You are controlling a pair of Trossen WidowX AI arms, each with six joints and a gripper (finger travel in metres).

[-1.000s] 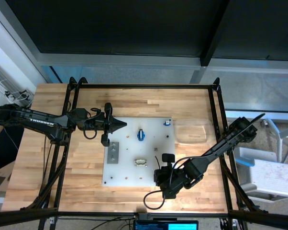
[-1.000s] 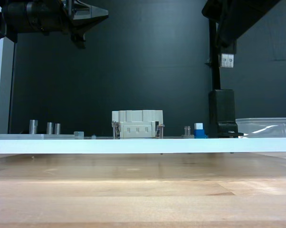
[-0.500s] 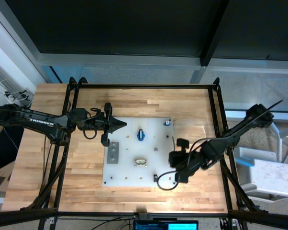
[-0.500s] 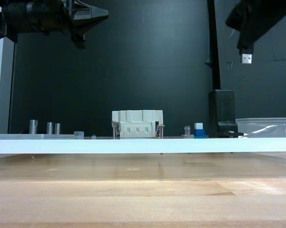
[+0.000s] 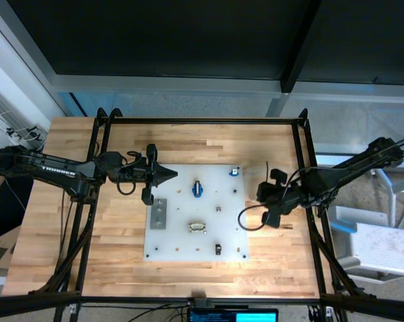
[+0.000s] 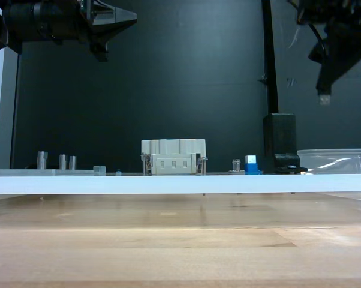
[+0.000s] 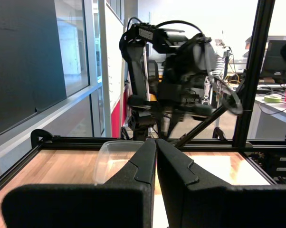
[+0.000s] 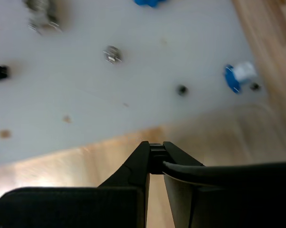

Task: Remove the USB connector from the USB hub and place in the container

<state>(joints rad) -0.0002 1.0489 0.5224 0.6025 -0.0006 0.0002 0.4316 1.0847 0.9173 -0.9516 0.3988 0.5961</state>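
- hanging above the far left edge of the white board, the left gripper has its fingers pressed together on nothing. it is well apart from the work and blocks nothing.
- below and beyond its tip on the board sit a grey block, a beige multi-pin connector and a blue upright connector. none of them lies on the way to the tray.
- the usb hub sits well off to the right gripper's left, near the board's near edge, with nothing plugged in, so the pull looks done.
- the right gripper is raised high, its fingers clamped on the usb connector. the plug points down and the cable stub loops out beside the gripper.
- the container lies below and just beside the fingertips. what is left, by my reading, is to centre over it, lower and let go. the loose cable could catch the rim.
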